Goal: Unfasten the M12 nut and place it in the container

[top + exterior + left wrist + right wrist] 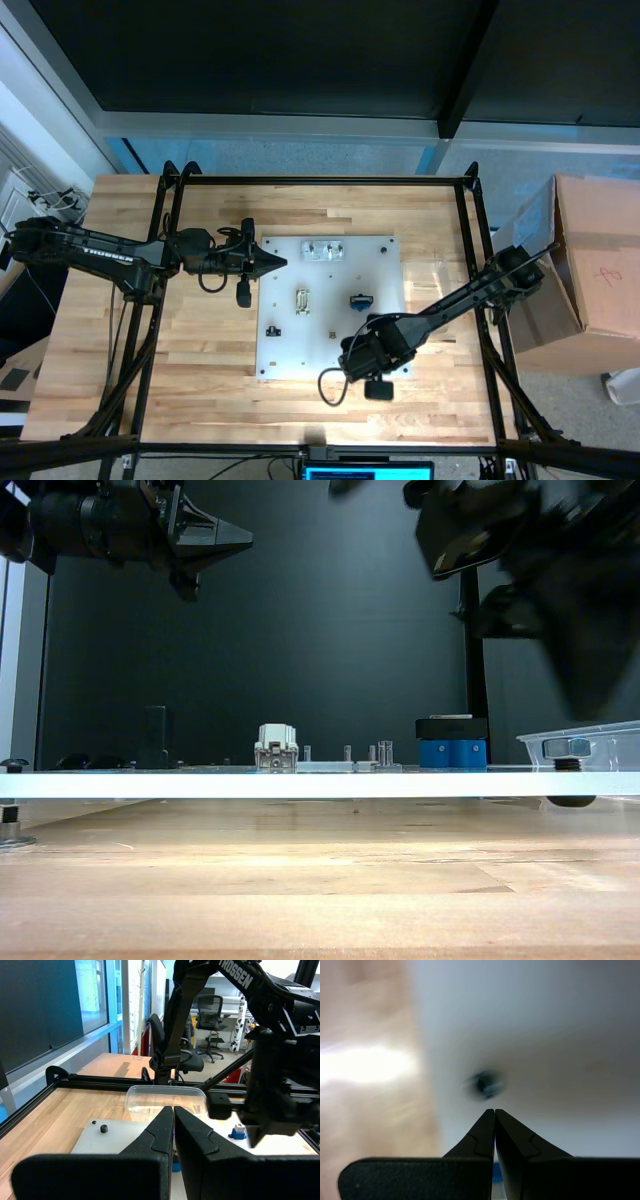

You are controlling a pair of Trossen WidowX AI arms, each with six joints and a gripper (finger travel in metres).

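The right pincer (494, 1110) hangs above the near right part of the white board (300, 352), its fingers pressed together with nothing between them. The left pincer (173, 1108), also closed and empty, hovers high over the board's left edge. The silver nut (567, 748) sits on its black stud (570, 765), in front of the clear tray (612, 742).

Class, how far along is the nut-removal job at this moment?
Done: nothing visible; the M12 nut sits on its stud, not in the container. In hand: the right tool, shut and empty, hovers over the nut. The left tool, shut, hangs above the left edge of the board. Remaining: unscrew, carry, drop.
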